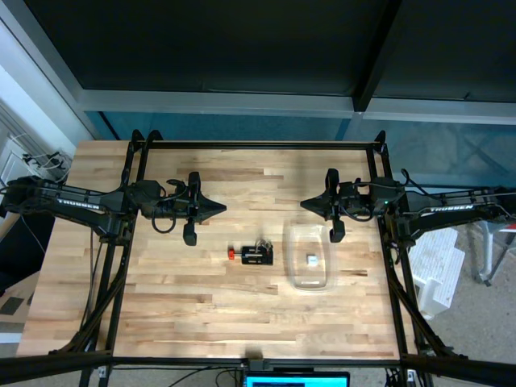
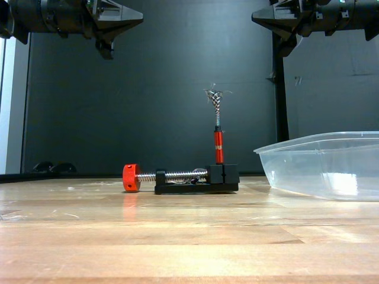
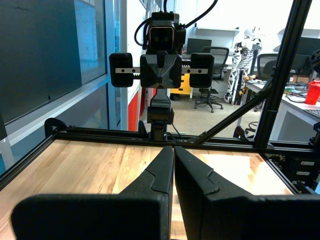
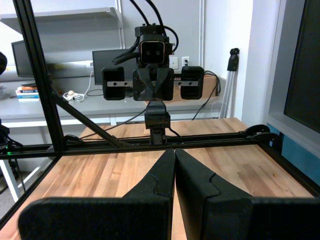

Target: Pick the rca connector and install on the hub

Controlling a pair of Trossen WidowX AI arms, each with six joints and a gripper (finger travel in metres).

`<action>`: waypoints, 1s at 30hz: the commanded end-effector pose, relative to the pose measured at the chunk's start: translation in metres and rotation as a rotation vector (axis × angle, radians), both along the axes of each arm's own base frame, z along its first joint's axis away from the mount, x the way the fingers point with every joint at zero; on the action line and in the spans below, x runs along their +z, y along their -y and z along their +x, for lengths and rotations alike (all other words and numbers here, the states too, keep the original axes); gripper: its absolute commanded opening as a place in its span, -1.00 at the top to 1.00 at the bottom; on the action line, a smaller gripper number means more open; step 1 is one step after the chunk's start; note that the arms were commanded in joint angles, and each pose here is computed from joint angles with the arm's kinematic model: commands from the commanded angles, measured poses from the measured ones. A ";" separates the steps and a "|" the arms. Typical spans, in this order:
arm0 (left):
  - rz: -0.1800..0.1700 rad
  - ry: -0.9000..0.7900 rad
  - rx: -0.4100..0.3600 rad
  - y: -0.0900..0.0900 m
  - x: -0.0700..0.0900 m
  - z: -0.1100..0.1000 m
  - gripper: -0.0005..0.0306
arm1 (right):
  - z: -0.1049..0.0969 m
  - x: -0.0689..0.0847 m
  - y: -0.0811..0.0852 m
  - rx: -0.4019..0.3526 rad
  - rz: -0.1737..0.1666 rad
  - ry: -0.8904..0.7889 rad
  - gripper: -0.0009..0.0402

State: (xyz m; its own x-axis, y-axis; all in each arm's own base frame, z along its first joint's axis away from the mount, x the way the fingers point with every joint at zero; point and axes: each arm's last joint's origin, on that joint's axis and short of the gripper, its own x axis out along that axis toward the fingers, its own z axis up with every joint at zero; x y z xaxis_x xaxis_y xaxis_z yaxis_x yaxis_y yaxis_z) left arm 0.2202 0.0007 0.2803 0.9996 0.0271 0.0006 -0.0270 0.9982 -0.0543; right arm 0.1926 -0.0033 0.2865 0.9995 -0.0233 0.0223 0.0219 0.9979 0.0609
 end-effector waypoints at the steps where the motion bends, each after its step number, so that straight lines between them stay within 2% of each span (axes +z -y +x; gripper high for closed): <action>1: 0.000 0.000 0.000 0.000 0.000 0.000 0.96 | 0.000 0.001 0.000 0.000 0.010 0.003 0.96; 30: 0.000 0.000 0.000 0.000 0.000 0.000 0.96 | 0.000 -0.001 0.000 0.001 0.009 -0.008 0.96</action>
State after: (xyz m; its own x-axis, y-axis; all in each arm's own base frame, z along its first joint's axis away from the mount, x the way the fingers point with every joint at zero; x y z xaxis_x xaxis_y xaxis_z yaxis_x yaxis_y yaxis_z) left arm 0.2202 0.0008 0.2802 0.9996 0.0275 0.0006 -0.0274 0.9982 -0.0540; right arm 0.1925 -0.0032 0.2861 0.9996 -0.0229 0.0174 0.0216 0.9974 0.0693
